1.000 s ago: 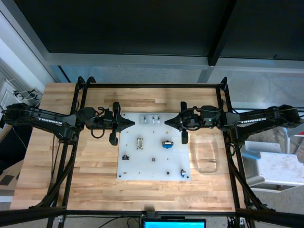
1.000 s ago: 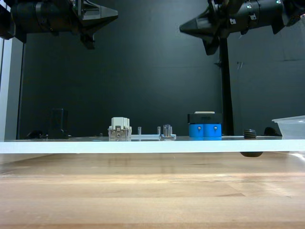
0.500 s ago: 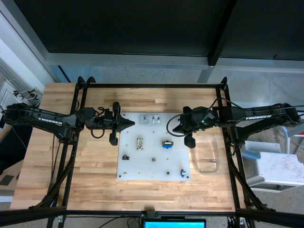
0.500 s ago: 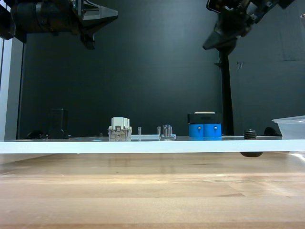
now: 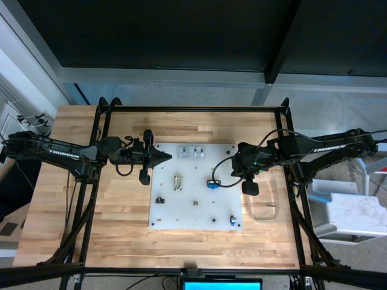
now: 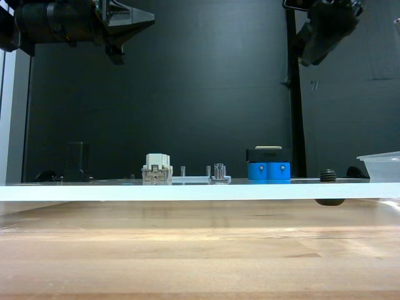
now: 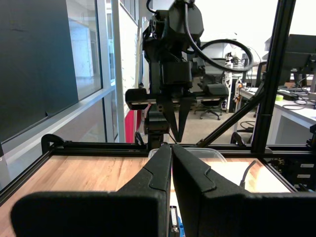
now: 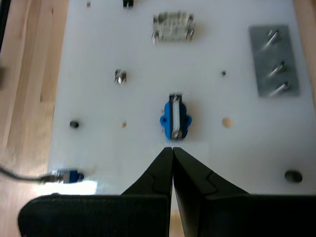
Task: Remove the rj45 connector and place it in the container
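Note:
The rj45 connector [image 5: 233, 222] is a tiny dark plug at the small blue socket block [image 8: 68, 175], near the white board's [image 5: 181, 211] front right corner. The container [image 5: 270, 211] is a clear shallow tray on the wood just right of the board; it also shows in the low view as a container [image 6: 381, 164]. My right gripper [image 5: 237, 173] hangs high over the board's right side, tilted downward. Its shut, empty tips [image 8: 172, 149] point just beside the larger blue-and-black connector [image 8: 174, 120]. My left gripper [image 5: 168, 157] hovers shut and level over the board's left edge.
The board also carries a grey multi-pin connector [image 5: 178, 182], a metal plate with pegs [image 5: 192, 151], a small black part [image 5: 159, 199] and a few small studs. A black frame rail [image 5: 193, 109] runs along the table's back, with uprights at both sides.
The right arm has swung from level and pointing left to tilted downward, moving nearer and rightward over the board's right side. The left arm has not moved.

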Robot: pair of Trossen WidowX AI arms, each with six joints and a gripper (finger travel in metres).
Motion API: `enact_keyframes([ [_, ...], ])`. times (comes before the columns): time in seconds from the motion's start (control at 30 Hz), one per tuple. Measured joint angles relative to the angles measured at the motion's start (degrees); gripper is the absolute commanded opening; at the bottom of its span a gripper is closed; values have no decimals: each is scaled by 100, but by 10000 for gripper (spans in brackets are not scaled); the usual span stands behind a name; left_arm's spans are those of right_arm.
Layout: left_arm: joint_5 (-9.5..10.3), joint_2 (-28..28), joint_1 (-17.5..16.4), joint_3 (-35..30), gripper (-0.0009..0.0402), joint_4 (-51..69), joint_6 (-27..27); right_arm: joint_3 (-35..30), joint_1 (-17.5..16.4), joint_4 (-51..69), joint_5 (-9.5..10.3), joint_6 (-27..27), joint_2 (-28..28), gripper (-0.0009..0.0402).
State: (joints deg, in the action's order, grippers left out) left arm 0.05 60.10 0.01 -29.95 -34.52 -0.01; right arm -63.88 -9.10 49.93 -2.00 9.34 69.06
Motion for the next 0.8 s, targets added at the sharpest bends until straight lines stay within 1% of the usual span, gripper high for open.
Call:
enact_keyframes([
  [0.1, 0, 2, 0, 0, 1, 0, -2, -59, -157, 260, -9, 107, 72, 0],
  [0.13, -2, 2, 0, 2, 1, 2, 0, -83, -225, 382, -39, 131, 105, 0],
  [0.17, -2, 0, 0, 2, 1, 0, 0, -122, -308, 538, -107, 179, 144, 0],
  [0.27, -2, 0, 0, 0, 1, 2, 0, -299, -616, 975, -422, 345, 289, 0],
  [0.3, -2, 0, 0, 0, 1, 0, 0, -378, -717, 1106, -463, 424, 348, 0],
  [0.47, 0, 0, 0, 2, 1, 0, 0, -601, -1110, 1285, -448, 804, 573, 0],
  [0.6, -2, 0, 0, 0, 1, 2, 0, -603, -1401, 1309, -450, 1080, 680, 0],
  [0.8, -2, 0, 0, 2, 1, 0, 0, -599, -1716, 1329, -455, 1545, 778, 0],
])
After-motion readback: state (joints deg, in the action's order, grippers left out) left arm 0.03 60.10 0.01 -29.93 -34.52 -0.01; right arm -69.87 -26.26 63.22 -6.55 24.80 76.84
